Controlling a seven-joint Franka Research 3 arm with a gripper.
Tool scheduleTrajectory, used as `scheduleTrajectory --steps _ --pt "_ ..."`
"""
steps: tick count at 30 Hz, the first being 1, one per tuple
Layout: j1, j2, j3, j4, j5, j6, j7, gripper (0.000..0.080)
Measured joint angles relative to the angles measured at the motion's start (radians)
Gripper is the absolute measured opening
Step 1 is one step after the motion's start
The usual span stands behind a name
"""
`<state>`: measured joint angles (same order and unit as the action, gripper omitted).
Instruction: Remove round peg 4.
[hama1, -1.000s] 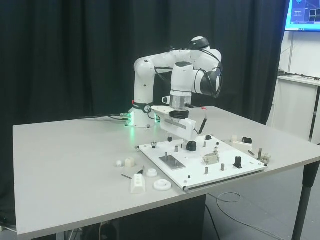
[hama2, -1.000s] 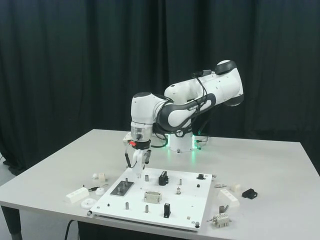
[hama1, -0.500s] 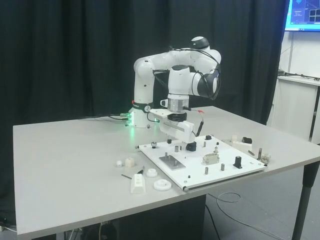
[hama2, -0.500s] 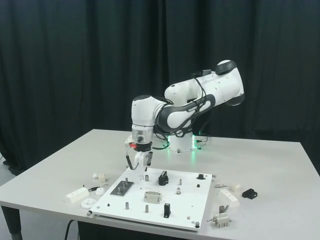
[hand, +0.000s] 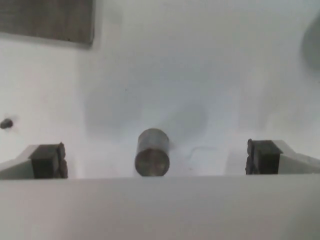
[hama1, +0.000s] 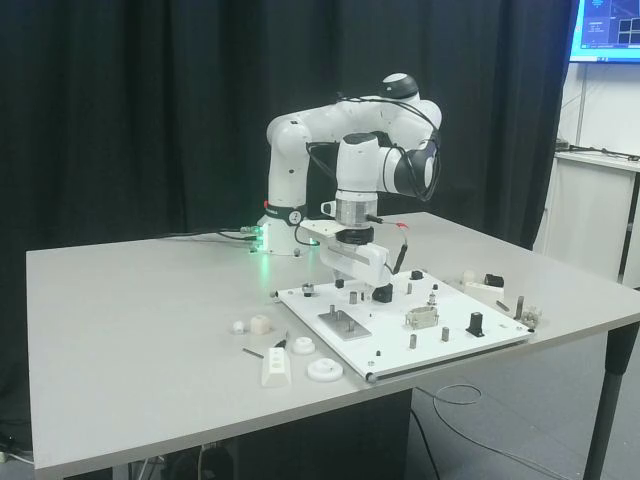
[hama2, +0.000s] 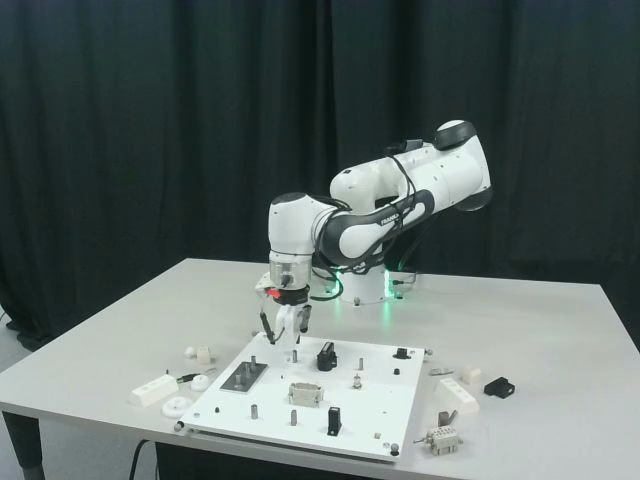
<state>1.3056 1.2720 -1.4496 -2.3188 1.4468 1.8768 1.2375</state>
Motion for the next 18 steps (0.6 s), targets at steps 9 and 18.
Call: scheduleTrajectory --steps 9,18 --pt "0.014 0.000 0.008 -0.010 0.000 0.020 -0.016 0.0800" --pt "0.019 0.000 0.021 -0.010 0.001 0.031 -0.017 0.0800"
